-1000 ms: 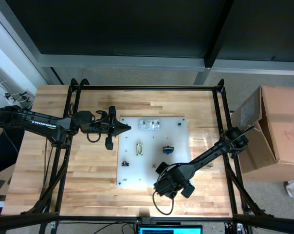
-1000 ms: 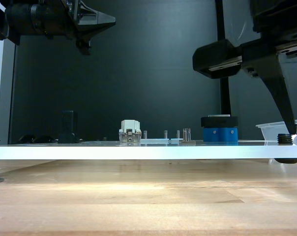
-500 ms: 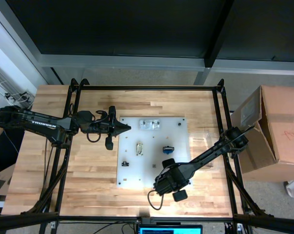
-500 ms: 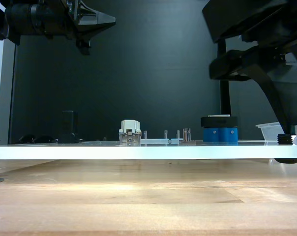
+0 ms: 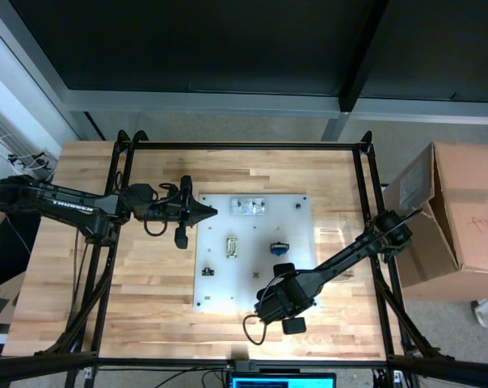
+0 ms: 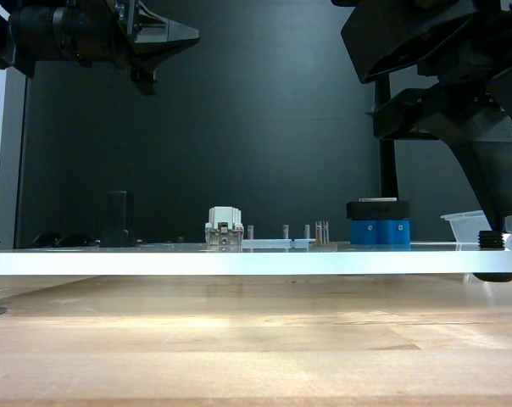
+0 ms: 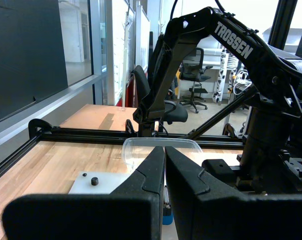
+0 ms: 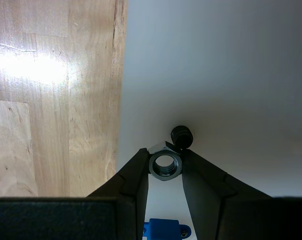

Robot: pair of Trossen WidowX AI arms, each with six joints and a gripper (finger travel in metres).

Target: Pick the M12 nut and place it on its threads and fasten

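- Over the last second the right arm (image 5: 341,259) has swung its wrist and edged toward the table's near edge.
- Left gripper (image 7: 164,165) hangs high by the white board's (image 5: 220,291) left edge, fingers together, empty.
- Right gripper (image 8: 165,159) clamps the silver nut (image 8: 165,165) just beside the black stud (image 8: 181,135), not on it.
- Next, centre the bore over the stud and keep the nut level before lowering.
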